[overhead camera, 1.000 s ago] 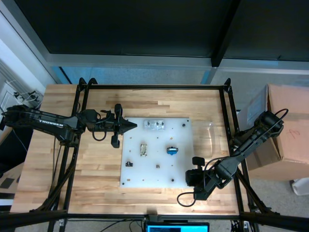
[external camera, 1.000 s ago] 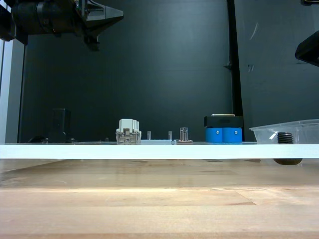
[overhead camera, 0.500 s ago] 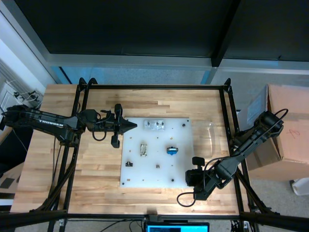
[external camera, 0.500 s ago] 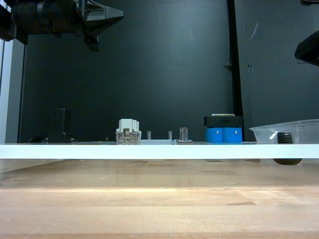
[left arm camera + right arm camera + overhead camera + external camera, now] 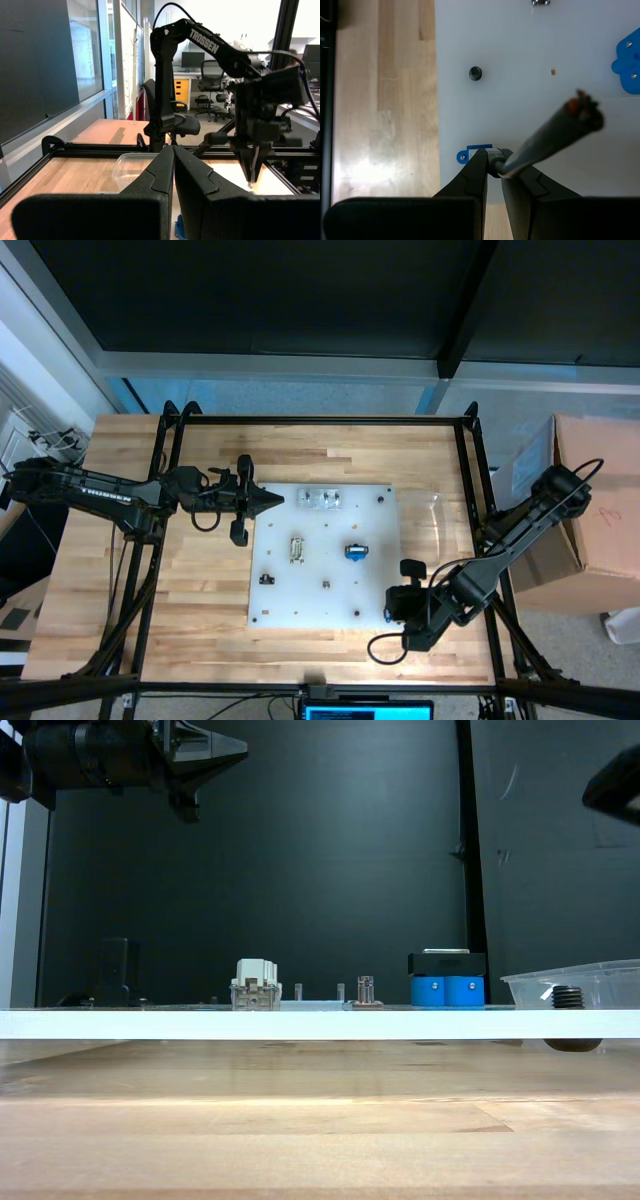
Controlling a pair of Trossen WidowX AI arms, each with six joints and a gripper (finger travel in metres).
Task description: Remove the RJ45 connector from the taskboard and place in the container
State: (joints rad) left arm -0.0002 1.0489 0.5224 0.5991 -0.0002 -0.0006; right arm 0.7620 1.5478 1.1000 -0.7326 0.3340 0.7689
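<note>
My right gripper [image 5: 494, 159] is shut on the RJ45 connector [image 5: 494, 154], whose grey cable stub [image 5: 551, 131] sticks up toward the camera. Its blue seat [image 5: 465, 154] shows right beside the fingertips; I cannot tell whether the connector is clear of it. In the high view this gripper [image 5: 396, 606] hangs over the near right corner of the white taskboard [image 5: 320, 580]. The clear container [image 5: 441, 526] stands along the board's right edge. My left gripper [image 5: 270, 499] is shut and empty, raised at the board's far left edge [image 5: 235, 748].
On the board stand a beige connector [image 5: 296, 549], a blue block [image 5: 356, 551] and a clear part [image 5: 322, 499]. A black screw [image 5: 476, 73] sits in the board. A black threaded piece [image 5: 568, 996] lies in the container. A cardboard box [image 5: 592, 512] stands beyond the table's right edge.
The right arm has shifted slightly toward the near right and risen a little in the low view. The left arm has not moved.
</note>
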